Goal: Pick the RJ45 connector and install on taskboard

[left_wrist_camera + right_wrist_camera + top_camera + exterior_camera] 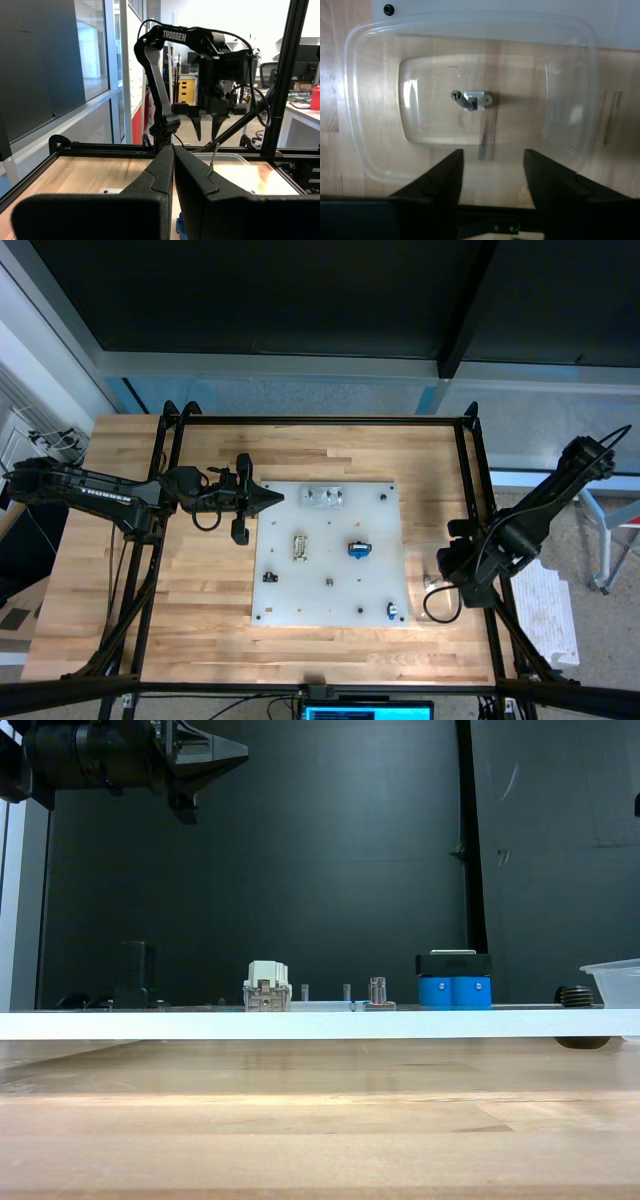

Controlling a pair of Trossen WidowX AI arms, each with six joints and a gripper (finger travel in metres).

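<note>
The pick is in hand: the right gripper (pixel 493 155) hangs spread above the clear tray (pixel 520 75), where the RJ45 connector (pixel 475 100) lies, beside the taskboard (pixel 345 515). Next it likely needs a straight descent and a square pinch on the tiny plug. The left gripper (pixel 270 498), pressed together, hovers over the board's left edge.

The table (pixel 150 620) is light wood with stripes of paler and browner planks. On it, the taskboard (pixel 330 580) is plain white with small dark holes. Its fittings have different colours: one silver (pixel 324 497), one cream (pixel 299 546), and one blue (pixel 358 549) with a black top. The frame (pixel 320 420) around the table is black. The left gripper (pixel 276 498), at the far left corner of the board, is black. The right gripper (pixel 492 167), above the tray (pixel 355 100), is also black. The tray is clear, and the RJ45 connector (pixel 475 100) in it is pale silver.
</note>
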